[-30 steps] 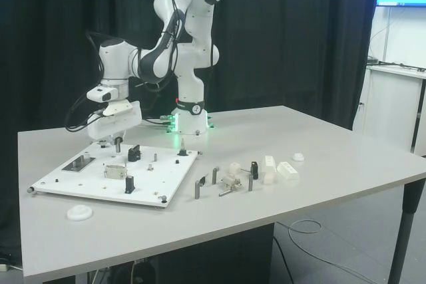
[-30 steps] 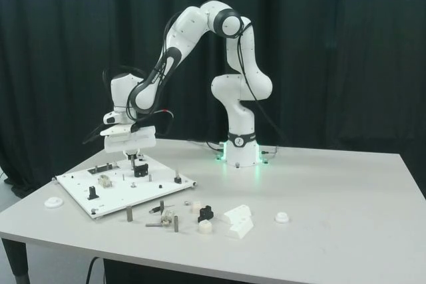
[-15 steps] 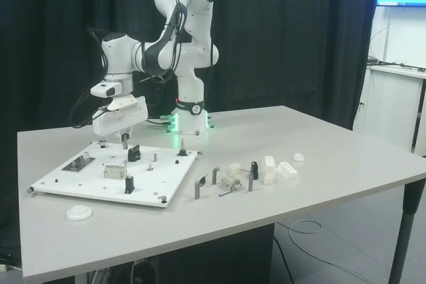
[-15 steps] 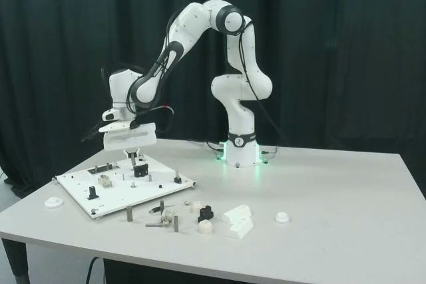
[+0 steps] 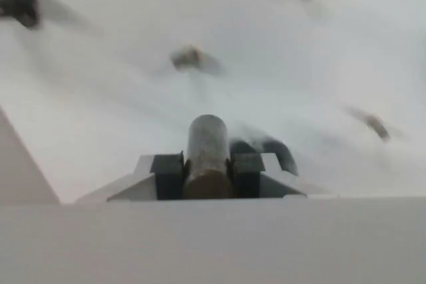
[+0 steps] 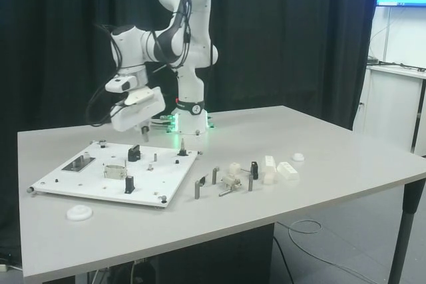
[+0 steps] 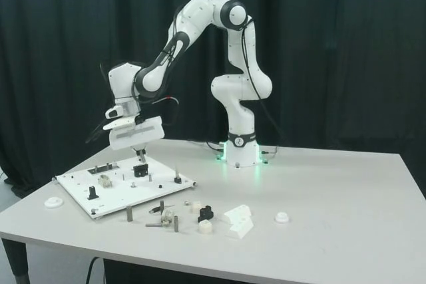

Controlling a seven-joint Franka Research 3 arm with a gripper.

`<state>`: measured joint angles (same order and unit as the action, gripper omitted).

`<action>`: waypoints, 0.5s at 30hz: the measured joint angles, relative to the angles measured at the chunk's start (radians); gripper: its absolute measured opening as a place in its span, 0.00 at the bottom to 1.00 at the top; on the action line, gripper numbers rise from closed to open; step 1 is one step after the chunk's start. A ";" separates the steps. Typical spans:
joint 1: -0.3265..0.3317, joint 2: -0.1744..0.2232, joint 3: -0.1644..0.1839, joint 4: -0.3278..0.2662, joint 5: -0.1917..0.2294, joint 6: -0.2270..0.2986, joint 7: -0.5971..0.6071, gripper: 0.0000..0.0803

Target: Place round peg 4.

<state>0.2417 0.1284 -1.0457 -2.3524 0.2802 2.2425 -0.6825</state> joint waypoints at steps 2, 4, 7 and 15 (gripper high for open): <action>0.018 -0.012 0.004 0.000 -0.006 -0.016 0.028 0.19; 0.039 -0.021 0.007 0.000 -0.016 -0.030 0.059 0.19; 0.074 -0.032 0.009 -0.001 -0.031 -0.048 0.111 0.19; 0.178 -0.049 0.021 -0.005 -0.080 -0.080 0.272 0.19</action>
<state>0.4194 0.0794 -1.0246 -2.3578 0.1998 2.1626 -0.4107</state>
